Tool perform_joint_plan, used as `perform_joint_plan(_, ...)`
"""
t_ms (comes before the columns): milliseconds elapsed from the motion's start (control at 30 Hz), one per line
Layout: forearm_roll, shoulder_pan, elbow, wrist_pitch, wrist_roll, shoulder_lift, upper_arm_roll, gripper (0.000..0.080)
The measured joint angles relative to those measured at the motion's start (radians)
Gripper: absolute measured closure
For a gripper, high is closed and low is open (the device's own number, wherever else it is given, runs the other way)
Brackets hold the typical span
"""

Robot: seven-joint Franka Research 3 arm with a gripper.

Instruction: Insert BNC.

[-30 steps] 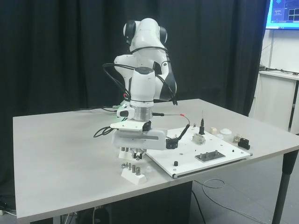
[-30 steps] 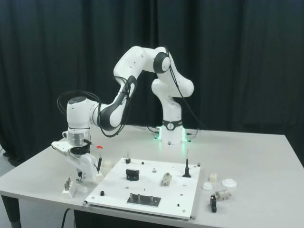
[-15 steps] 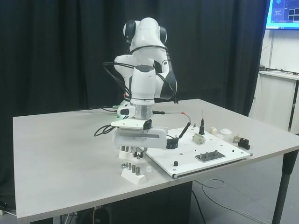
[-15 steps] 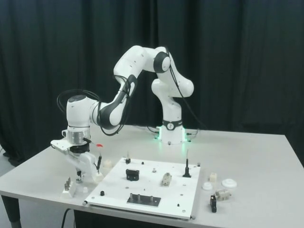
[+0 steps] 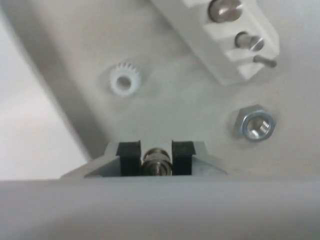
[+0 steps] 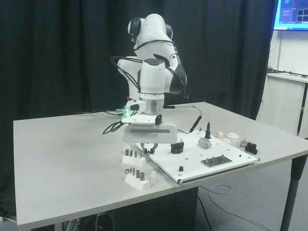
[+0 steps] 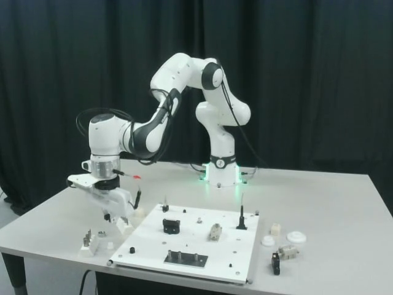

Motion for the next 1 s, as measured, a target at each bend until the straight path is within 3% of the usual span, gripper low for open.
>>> perform_joint_plan(400,0.0,0.035,-0.064,-0.045,-0.101,-0.072,0.0,0.0677)
perform_joint_plan(700,-0.01,0.08,-0.138,-0.042,-0.131,-0.128,-0.001,0.0677)
perform_joint_plan(1000,-0.022,0.132,-0.214,-0.007,-0.131,-0.179,-0.001,0.0677)
